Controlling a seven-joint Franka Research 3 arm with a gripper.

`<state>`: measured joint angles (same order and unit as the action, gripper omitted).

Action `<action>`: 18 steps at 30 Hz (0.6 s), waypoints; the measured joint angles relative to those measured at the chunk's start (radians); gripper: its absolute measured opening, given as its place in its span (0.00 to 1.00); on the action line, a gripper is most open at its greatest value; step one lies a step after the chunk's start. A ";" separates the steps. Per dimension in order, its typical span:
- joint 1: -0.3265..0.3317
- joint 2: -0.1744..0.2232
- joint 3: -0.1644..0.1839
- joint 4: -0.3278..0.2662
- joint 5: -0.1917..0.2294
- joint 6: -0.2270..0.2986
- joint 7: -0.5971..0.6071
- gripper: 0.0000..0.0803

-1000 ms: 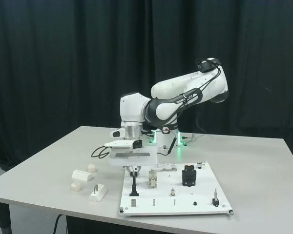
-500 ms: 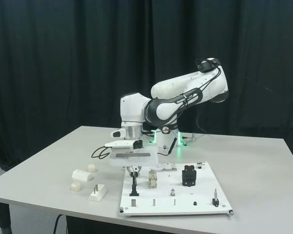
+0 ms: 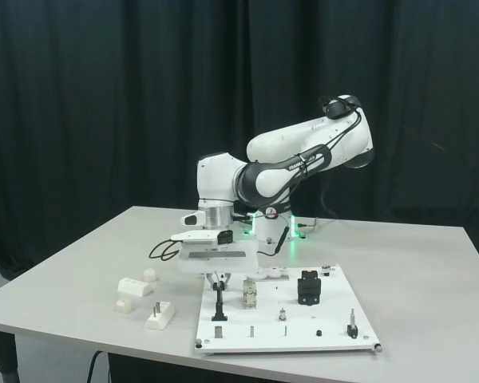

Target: Insert square peg 3.

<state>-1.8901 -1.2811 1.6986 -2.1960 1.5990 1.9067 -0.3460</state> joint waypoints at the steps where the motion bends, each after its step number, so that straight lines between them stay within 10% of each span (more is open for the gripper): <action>1: 0.000 0.000 0.000 0.000 0.000 0.000 0.000 0.13; 18: 0.000 0.000 -0.002 -0.001 -0.003 -0.009 -0.005 0.13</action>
<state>-1.8900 -1.2811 1.6969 -2.1973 1.5961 1.8981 -0.3514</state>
